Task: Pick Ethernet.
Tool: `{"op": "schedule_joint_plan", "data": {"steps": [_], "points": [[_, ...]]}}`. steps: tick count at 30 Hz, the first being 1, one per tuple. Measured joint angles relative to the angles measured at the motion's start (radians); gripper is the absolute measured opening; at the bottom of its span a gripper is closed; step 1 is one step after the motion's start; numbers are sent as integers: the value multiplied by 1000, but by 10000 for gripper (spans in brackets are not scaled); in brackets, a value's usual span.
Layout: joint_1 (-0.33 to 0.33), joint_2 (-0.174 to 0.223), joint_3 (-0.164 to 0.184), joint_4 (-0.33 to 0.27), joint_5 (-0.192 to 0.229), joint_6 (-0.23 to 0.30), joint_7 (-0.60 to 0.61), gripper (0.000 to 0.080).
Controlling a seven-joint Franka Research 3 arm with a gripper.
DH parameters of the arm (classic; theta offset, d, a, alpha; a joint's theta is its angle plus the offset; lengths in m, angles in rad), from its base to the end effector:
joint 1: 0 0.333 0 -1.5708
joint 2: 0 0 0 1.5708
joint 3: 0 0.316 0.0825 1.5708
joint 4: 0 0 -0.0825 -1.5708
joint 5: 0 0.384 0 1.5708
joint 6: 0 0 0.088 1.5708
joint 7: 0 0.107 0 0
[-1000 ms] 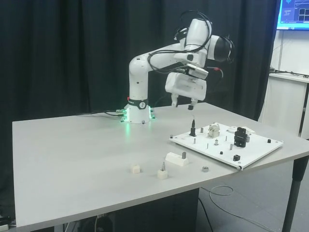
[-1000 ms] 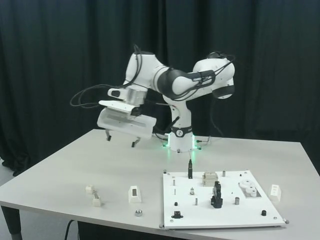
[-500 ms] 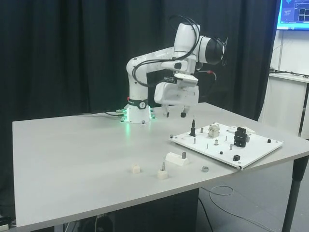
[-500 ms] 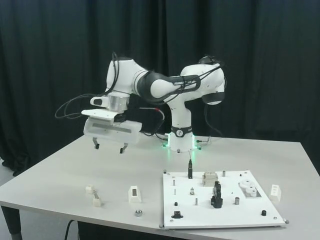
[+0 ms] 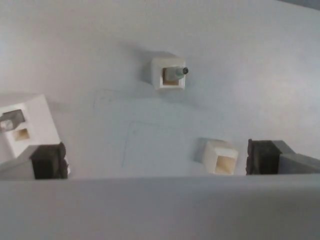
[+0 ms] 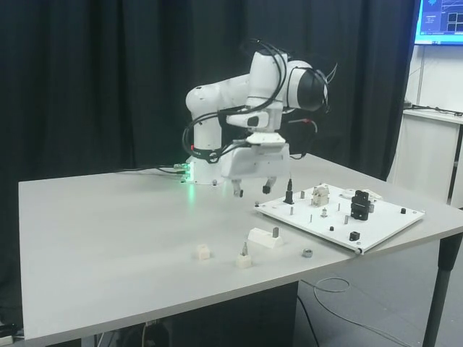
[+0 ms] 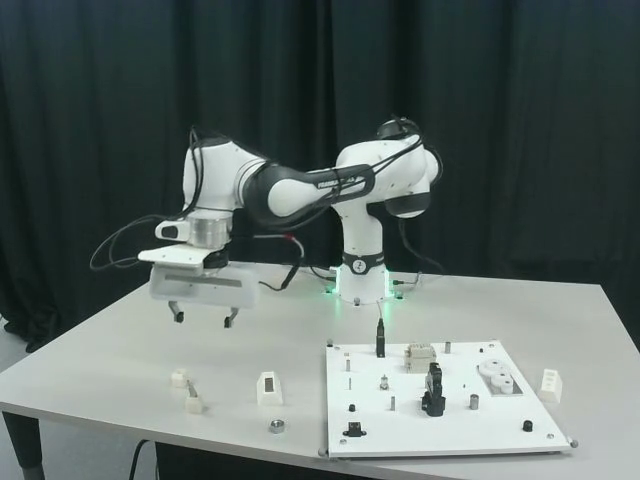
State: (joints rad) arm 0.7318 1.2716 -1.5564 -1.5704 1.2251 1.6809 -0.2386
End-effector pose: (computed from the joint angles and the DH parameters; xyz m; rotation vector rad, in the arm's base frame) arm 0.6590 -0.1667 0.3462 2.9180 -0.8913 0.0904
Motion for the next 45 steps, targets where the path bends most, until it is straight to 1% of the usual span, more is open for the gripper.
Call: {"op": "schedule_joint_plan", "data": {"steps": [8, 15, 25, 32, 36, 45], "points": [[-67, 19, 41, 44, 27, -9, 5, 800], [-123, 22, 92, 90, 38, -8, 33, 800], [-211, 31, 167, 179, 41, -4, 62, 800], [-261, 34, 219, 227, 35, -3, 74, 800], [-282, 34, 248, 248, 21, -3, 85, 800], [-304, 34, 295, 266, -3, -3, 103, 800]]}}
